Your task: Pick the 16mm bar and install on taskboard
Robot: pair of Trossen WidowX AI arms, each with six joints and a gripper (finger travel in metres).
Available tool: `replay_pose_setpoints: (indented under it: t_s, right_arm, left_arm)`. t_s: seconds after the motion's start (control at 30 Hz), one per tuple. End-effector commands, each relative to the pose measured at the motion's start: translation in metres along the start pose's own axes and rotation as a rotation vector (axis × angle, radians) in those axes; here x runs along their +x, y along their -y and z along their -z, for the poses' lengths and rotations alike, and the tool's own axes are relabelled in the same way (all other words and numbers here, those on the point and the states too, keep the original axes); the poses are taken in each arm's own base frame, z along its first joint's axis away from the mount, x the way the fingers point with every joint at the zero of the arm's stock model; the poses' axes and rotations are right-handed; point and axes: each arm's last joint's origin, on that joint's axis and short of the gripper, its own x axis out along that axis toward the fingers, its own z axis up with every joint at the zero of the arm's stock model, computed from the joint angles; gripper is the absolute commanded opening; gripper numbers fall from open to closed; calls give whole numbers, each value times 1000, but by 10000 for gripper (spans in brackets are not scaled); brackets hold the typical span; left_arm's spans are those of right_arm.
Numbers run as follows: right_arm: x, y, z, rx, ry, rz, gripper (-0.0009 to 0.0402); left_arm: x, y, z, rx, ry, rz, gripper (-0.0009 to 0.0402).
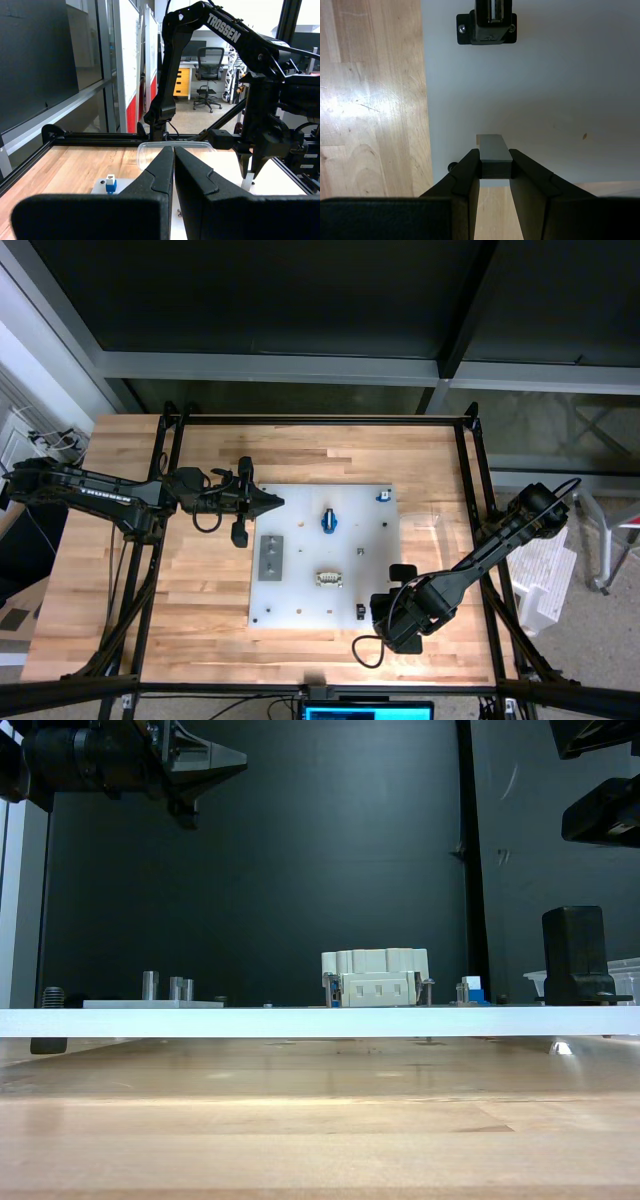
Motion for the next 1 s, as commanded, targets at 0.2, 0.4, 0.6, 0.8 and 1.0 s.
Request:
replay_pose_setpoints:
  t_s: [0.2, 0.4, 0.6, 0.8, 1.0]
  right_arm:
    - [1, -1, 0, -5, -4, -14, 11]
    - [5, 0, 2, -7, -7, -12, 11]
    - [11, 1, 5, -7, -9, -10, 11]
    - [17, 2, 6, -5, -1, -16, 15]
    - [18, 2, 7, -5, -1, -16, 32]
  left_arm:
    - [0, 0, 0, 0, 0, 0, 0]
    - [0, 0, 0, 0, 0, 0, 0]
    - [0, 0, 0, 0, 0, 0, 0]
    - [0, 0, 0, 0, 0, 0, 0]
    - [0, 0, 0, 0, 0, 0, 0]
